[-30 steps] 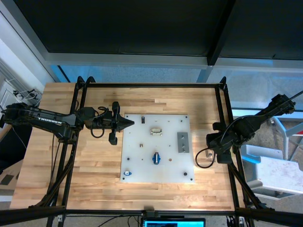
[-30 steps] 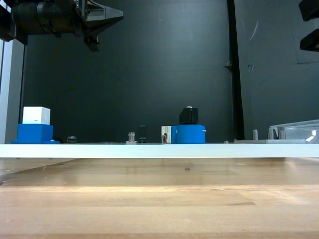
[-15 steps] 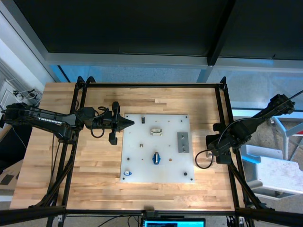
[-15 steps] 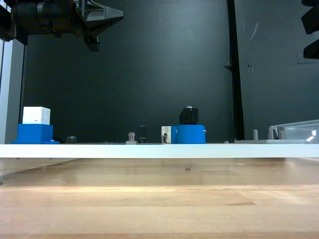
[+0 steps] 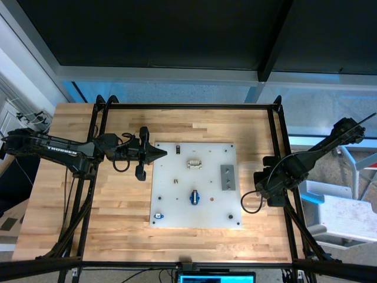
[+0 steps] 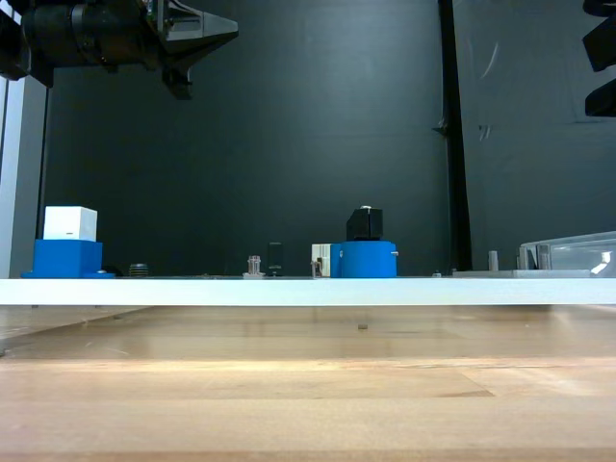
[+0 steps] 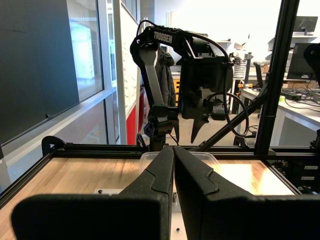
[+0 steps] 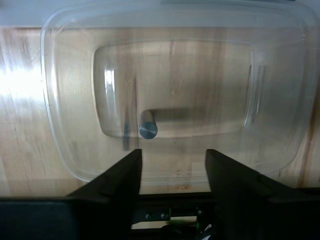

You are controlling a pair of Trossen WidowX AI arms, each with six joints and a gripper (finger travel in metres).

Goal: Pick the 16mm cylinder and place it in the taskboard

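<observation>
Looking down from the high view, the taskboard (image 5: 177, 203) lies flat in the middle of the wooden table (image 5: 88, 224), carrying a grey block (image 5: 227, 177), a blue knob (image 5: 194, 197) and a silver connector (image 5: 194, 163). The left gripper (image 5: 160, 152) hangs level at the board's left edge, pointing inward, its fingers pressed into one point. The right gripper (image 5: 263, 177) hangs beyond the board's right edge, over a clear tray (image 5: 247, 167) that sits just beside the board. The 16mm cylinder cannot be made out from here.

At table height, the board shows as a thin white slab (image 6: 289, 291) with the knob (image 6: 364, 258) standing on it. The left gripper (image 6: 231, 27) sits high above it, closed with nothing between its fingers. Only dark parts of the right gripper (image 6: 602, 58) show at the edge, well above the tray (image 6: 577, 252).

From the left wrist, the left gripper's (image 7: 173, 150) two fingers meet flush along their length. Across the table the right arm (image 7: 200, 75) aims its gripper (image 7: 196, 131) downward above the tray (image 7: 150, 159).

From the right wrist, the right gripper (image 8: 173, 157) is spread wide and holds nothing. The 16mm cylinder (image 8: 148, 129) rests on the floor of the tray (image 8: 60, 60), its round end facing the camera. It lies apart from both fingers (image 8: 131, 167) and nearer to one than the other.
</observation>
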